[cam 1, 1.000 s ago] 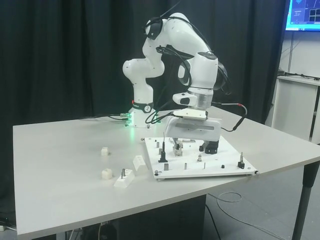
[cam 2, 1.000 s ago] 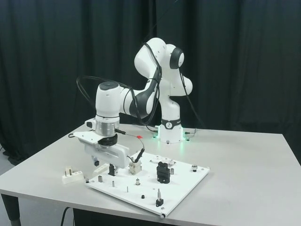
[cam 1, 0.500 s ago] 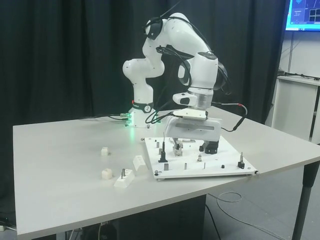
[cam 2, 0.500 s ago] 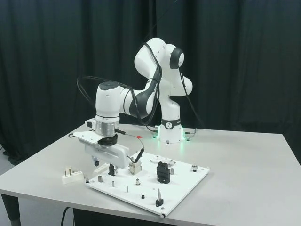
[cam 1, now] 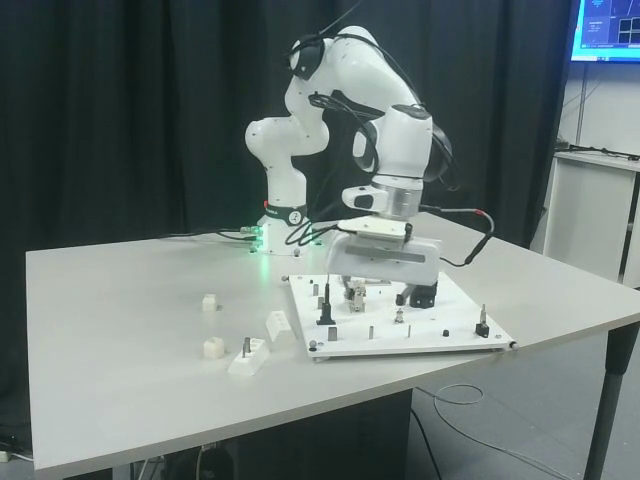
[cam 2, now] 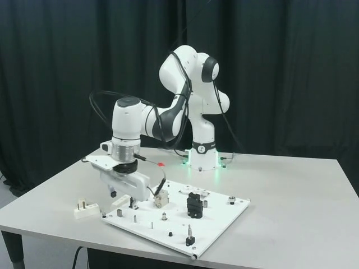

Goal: Pick square peg 2.

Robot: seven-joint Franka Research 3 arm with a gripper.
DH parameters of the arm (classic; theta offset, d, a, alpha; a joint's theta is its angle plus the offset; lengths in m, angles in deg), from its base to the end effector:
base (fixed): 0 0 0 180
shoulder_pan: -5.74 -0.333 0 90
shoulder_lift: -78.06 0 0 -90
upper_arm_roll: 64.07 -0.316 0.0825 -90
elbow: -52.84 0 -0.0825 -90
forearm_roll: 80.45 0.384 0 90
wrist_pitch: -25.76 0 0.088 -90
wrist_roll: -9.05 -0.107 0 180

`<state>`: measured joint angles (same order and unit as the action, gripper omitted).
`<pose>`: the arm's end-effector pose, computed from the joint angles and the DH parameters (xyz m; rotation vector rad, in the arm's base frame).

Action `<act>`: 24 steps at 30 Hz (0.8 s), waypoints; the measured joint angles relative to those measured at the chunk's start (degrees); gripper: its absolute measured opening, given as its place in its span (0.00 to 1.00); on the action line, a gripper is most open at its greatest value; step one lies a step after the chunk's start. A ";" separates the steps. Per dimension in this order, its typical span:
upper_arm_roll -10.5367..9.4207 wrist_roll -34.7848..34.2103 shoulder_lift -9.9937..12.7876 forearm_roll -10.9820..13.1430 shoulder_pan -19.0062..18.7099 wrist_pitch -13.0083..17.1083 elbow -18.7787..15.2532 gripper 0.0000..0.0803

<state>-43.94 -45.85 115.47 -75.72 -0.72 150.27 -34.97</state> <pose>0.6959 -0.1252 0.2934 2.5128 -1.6696 0.1138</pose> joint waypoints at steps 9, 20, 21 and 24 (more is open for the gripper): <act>0.26 -2.29 -0.11 -3.38 2.76 0.20 0.04 1.00; 0.54 -3.24 -0.33 -3.95 8.80 1.25 -0.01 1.00; 0.54 -3.40 -0.34 -3.86 9.30 1.31 -0.03 1.00; 0.53 -3.76 -0.38 -2.71 11.04 1.54 -0.22 1.00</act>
